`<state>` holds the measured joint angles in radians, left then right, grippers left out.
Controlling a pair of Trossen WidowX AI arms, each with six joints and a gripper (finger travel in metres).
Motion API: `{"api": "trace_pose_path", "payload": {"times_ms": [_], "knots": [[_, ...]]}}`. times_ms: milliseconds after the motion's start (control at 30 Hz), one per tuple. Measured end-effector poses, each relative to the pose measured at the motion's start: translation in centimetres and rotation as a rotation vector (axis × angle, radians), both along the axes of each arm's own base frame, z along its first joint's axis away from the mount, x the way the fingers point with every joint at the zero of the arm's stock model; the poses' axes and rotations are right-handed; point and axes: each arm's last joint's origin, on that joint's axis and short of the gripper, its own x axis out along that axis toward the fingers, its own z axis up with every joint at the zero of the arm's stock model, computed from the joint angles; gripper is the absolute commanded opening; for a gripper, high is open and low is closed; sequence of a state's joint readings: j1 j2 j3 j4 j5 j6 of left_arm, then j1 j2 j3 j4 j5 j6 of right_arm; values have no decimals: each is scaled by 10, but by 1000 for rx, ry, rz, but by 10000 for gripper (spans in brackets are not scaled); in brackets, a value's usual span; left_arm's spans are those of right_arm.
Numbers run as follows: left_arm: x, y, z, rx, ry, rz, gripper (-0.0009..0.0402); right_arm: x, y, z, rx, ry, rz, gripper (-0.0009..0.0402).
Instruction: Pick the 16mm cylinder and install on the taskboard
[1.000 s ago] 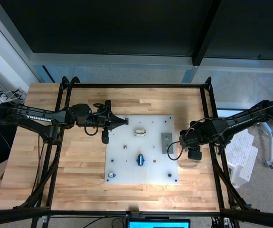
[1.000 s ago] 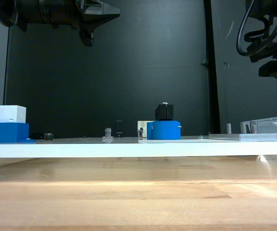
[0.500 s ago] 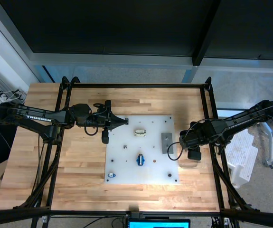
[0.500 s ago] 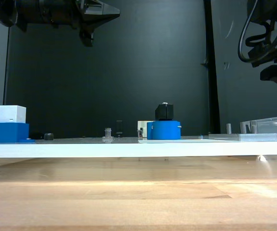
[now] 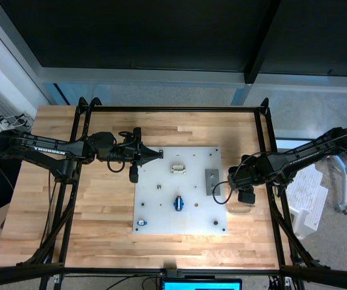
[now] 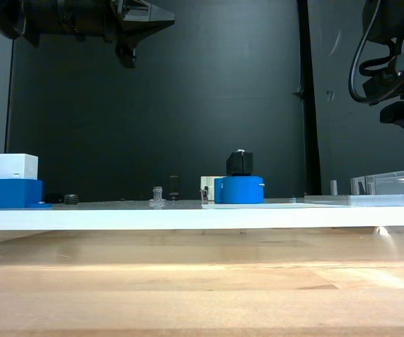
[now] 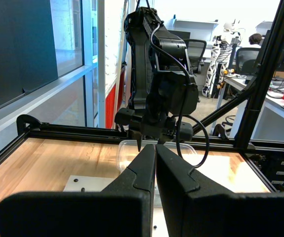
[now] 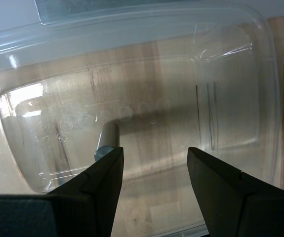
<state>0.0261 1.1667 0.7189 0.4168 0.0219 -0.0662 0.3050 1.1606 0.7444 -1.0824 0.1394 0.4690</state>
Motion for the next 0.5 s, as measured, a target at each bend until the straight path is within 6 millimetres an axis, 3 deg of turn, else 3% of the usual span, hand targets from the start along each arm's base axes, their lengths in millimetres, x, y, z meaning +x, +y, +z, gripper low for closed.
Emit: {"api": "trace_pose_path", "payload": {"times_ms": [500], "knots": [[0, 0, 0, 0, 0, 0, 0, -2, -1, -7, 2, 9, 1, 178]]}}
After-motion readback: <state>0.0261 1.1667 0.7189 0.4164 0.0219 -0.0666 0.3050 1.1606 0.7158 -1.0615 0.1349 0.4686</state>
